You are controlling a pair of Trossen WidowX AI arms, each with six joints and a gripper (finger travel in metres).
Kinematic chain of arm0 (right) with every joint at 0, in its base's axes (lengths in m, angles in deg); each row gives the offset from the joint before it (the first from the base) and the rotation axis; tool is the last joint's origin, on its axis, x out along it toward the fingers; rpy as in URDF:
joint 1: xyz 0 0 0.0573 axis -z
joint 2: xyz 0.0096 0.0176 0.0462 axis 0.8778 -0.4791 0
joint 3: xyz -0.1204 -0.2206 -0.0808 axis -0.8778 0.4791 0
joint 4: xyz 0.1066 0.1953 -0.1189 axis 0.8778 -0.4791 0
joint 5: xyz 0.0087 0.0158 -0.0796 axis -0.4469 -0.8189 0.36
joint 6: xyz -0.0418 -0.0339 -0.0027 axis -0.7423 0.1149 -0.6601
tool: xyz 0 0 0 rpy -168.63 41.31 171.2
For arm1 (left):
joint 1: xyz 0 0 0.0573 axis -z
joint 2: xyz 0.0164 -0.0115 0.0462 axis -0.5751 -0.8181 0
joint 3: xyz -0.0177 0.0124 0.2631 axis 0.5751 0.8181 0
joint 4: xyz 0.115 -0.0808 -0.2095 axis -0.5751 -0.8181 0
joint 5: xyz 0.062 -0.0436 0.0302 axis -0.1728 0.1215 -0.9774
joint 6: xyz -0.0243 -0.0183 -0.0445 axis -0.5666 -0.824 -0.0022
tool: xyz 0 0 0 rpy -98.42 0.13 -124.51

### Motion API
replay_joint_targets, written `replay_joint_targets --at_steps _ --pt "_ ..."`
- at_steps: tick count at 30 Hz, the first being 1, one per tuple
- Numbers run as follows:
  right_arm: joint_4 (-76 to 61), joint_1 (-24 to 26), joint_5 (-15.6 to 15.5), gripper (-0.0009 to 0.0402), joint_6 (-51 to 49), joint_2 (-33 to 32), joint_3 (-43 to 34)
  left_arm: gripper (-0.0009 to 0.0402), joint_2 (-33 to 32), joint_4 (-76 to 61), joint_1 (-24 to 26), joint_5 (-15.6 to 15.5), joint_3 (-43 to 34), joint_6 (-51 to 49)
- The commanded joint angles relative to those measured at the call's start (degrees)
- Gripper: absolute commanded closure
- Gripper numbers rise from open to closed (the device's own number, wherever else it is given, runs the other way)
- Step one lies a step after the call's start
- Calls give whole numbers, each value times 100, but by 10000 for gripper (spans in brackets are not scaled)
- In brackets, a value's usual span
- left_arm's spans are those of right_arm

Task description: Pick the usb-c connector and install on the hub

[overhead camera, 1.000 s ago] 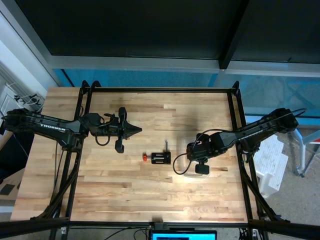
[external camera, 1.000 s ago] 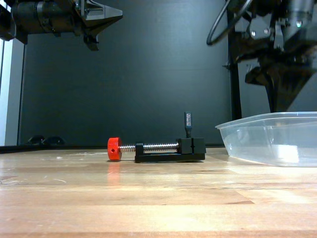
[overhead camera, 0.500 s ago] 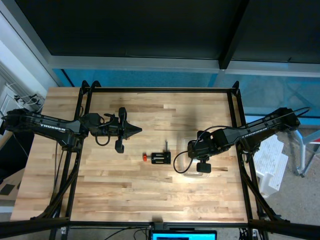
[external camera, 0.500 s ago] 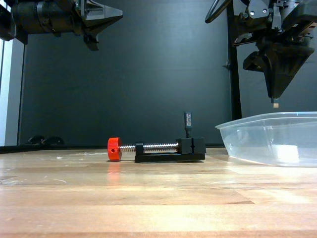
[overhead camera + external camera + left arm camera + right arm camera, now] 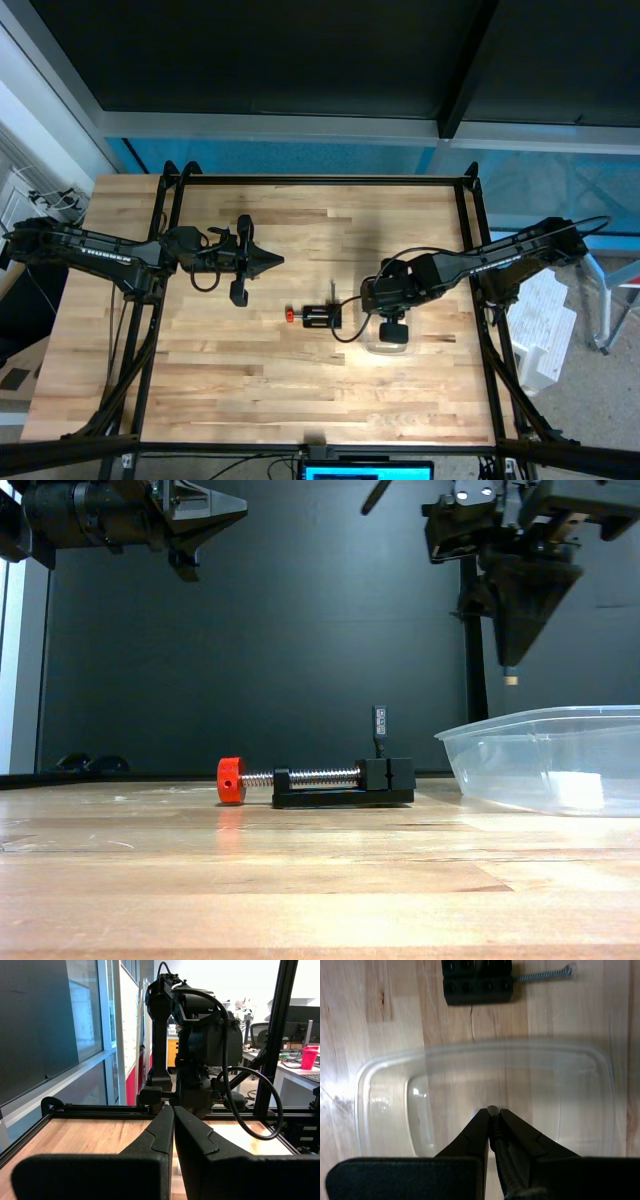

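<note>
- usb-c connector (image 5: 511,680): you have it pinched at the tip of the right hand (image 5: 510,663), with its pale end pointing straight down at 6 o'clock.
- A second ago that hand was sunk in the clear tray (image 5: 500,765). Half a second ago the connector's end had only just cleared the rim.
- Now the connector hangs well above the rim and has shifted toward 9 o'clock in the low view, the side where the vise (image 5: 340,785) sits. Read that as the lift-out done and the carry under way.
- In the right wrist view, your fingers press on the connector from both sides. Its end shows just past the fingertips and its dark cable (image 5: 502,1165) runs back between them. The tray is still under it, and the vise's black block lies just past the tray's rim.
- I take the small dark piece standing up out of the vise to be the hub (image 5: 378,723). In the low view it lies at about 8 o'clock from the connector, lower and apart from it. Nothing is seated yet.
- In the high view the vise lies at 9 o'clock from your right hand, near but not beneath it. You probably need more travel that way before any descent.
- Your left hand (image 5: 173,1108) has not moved. It hovers high over the bench (image 5: 300,880), at about 10 o'clock from the vise in the high view, with its fingers pressed together on nothing.
</note>
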Motion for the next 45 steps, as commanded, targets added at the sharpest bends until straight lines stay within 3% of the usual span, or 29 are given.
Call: replay_joint_targets --at_steps 1,19,33,45 --pt "-46 33 4 393 -39 -177 -214 393 -2 0 -2 2 0 0" --pt "-269 184 0 393 -505 -1338 -1532 393 0 0 0 2 0 0" --pt "-190 280 7 393 -706 -1816 -2050 393 -2 0 0 2 0 0" --pt "-46 291 20 393 -732 -1829 -2098 393 0 0 0 2 0 0"
